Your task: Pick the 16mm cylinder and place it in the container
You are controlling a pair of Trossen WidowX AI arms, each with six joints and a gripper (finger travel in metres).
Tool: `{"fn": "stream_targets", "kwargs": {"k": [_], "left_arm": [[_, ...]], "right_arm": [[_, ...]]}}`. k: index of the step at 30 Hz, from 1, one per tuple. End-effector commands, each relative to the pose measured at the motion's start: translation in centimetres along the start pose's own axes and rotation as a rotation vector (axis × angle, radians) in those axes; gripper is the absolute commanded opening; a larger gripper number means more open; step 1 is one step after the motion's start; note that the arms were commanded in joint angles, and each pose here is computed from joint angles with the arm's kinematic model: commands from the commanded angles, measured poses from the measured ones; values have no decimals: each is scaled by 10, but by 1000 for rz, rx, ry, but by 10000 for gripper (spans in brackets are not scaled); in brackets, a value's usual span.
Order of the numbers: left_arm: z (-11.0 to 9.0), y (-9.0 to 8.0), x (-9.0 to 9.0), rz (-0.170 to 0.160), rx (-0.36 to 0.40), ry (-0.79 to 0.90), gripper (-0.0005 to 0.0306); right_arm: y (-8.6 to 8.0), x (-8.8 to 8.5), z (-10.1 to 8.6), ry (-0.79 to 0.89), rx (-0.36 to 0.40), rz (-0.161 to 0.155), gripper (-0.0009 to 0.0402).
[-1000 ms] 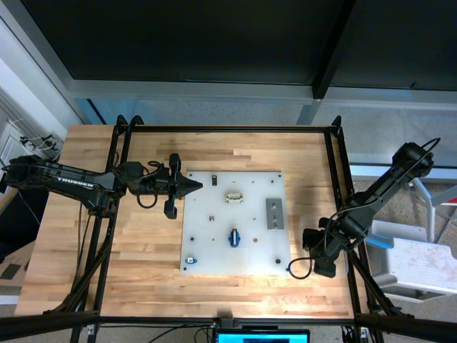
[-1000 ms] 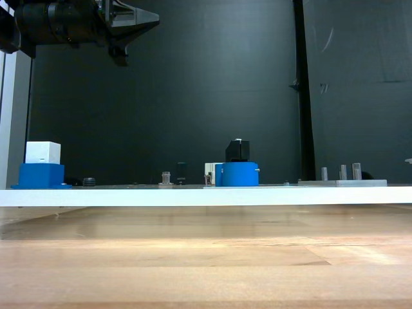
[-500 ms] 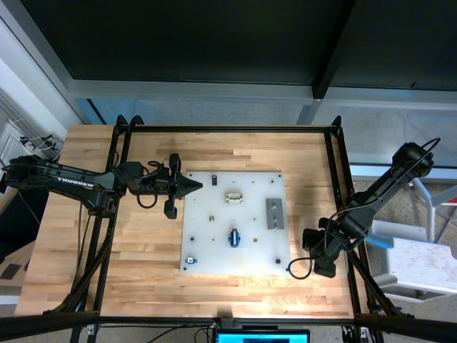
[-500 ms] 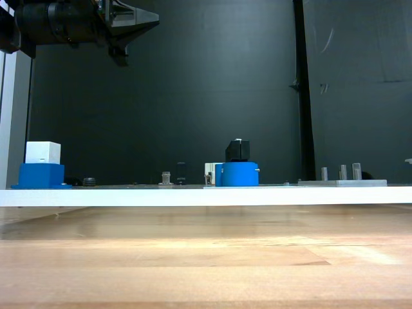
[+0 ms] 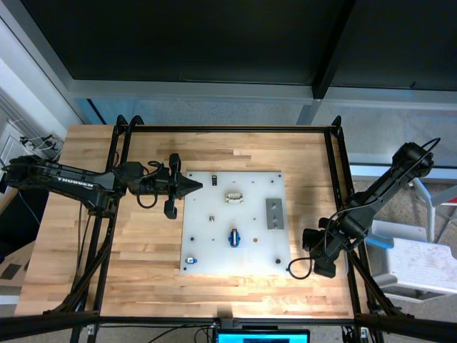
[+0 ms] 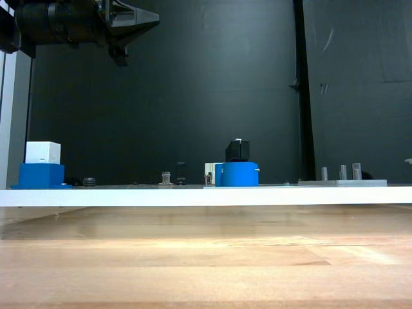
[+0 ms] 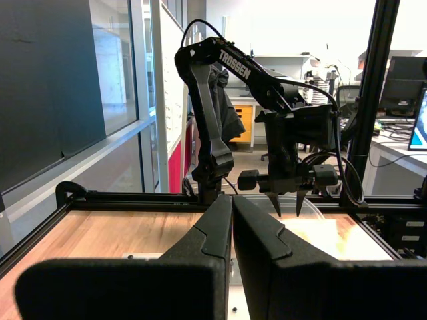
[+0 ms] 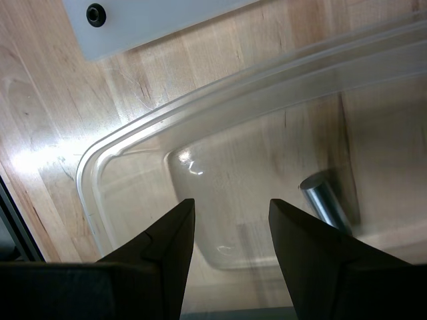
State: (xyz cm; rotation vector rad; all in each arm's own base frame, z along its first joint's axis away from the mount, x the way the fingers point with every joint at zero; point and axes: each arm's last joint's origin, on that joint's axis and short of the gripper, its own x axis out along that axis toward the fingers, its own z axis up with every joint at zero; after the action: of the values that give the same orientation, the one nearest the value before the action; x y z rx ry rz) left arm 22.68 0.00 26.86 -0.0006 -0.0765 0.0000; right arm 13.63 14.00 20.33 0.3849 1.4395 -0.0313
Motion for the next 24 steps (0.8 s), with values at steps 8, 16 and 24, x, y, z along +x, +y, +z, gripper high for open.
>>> {"fn": "stream_targets", "kwargs": {"k": [8,16,24], "left_arm": [[0,0,0,0,0,0,0],[0,0,0,0,0,0,0],[0,0,0,0,0,0,0]], "right_arm": [[0,0,0,-1,0,1,153],[0,0,0,-3,-1,4,153],[2,0,1,-11,-1,18,153]]}}
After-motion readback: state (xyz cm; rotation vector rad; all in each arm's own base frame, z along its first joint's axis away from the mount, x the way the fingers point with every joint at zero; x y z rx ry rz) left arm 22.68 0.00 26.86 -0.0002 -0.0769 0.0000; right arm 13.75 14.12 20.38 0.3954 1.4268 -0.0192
